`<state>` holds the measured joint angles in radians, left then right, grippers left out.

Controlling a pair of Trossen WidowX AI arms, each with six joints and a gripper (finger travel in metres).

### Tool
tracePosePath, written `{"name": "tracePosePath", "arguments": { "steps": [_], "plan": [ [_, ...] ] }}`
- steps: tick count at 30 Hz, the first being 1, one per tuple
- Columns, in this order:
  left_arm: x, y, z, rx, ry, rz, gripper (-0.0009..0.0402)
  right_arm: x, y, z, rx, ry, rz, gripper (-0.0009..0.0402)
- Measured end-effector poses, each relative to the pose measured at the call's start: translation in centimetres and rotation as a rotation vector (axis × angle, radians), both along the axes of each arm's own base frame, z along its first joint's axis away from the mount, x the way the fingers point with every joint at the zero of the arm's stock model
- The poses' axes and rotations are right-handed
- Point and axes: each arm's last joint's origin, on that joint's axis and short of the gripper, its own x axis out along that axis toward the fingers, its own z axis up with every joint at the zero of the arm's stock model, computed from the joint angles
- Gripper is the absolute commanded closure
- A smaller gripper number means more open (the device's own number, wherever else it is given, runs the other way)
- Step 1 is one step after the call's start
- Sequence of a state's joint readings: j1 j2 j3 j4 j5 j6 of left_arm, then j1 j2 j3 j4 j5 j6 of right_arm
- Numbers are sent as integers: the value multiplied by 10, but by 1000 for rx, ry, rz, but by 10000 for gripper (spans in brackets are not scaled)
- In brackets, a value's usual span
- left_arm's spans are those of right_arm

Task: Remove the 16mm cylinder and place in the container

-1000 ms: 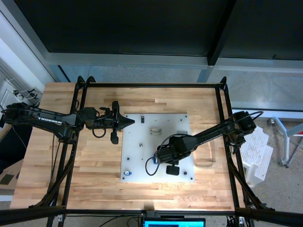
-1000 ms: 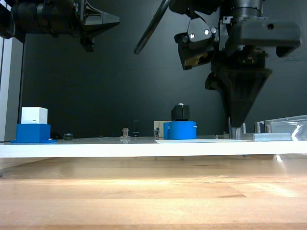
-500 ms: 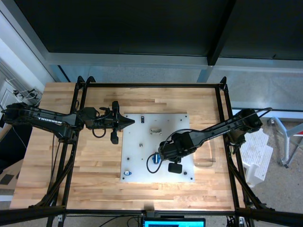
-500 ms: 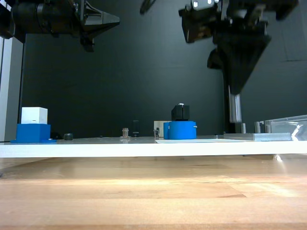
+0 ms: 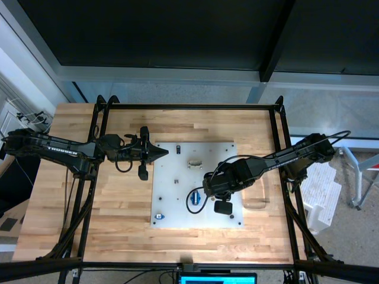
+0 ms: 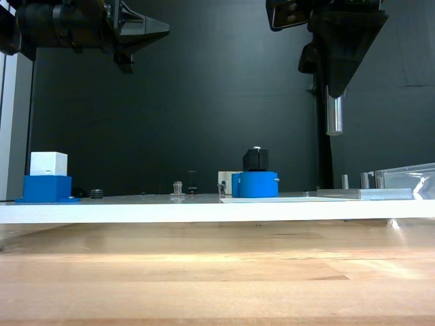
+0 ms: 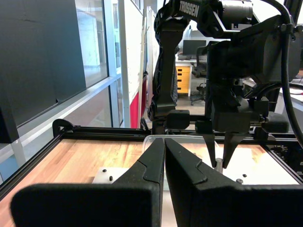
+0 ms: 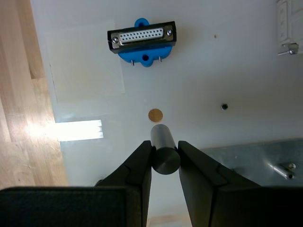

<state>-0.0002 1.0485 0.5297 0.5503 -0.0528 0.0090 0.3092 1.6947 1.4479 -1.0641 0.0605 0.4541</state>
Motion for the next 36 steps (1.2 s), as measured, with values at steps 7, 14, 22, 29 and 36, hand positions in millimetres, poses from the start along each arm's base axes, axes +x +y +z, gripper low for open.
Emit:
{"name": "tracePosePath", "arguments": {
  "steps": [7, 14, 22, 29, 36],
  "plan": [
    [0, 0, 0, 0, 0, 0, 393, 0, 0, 0, -1, 1, 3, 373],
    [0, 0, 0, 0, 0, 0, 393, -1, 0, 1, -2, 2, 3, 373],
    [0, 0, 0, 0, 0, 0, 393, -18, -5, 6, -2, 5, 4, 373],
    [0, 0, 0, 0, -1, 0, 393, -38, -11, 9, -1, 2, 4, 373],
    [0, 0, 0, 0, 0, 0, 393, -58, -17, 6, -2, 9, 2, 373]
  ]
}}
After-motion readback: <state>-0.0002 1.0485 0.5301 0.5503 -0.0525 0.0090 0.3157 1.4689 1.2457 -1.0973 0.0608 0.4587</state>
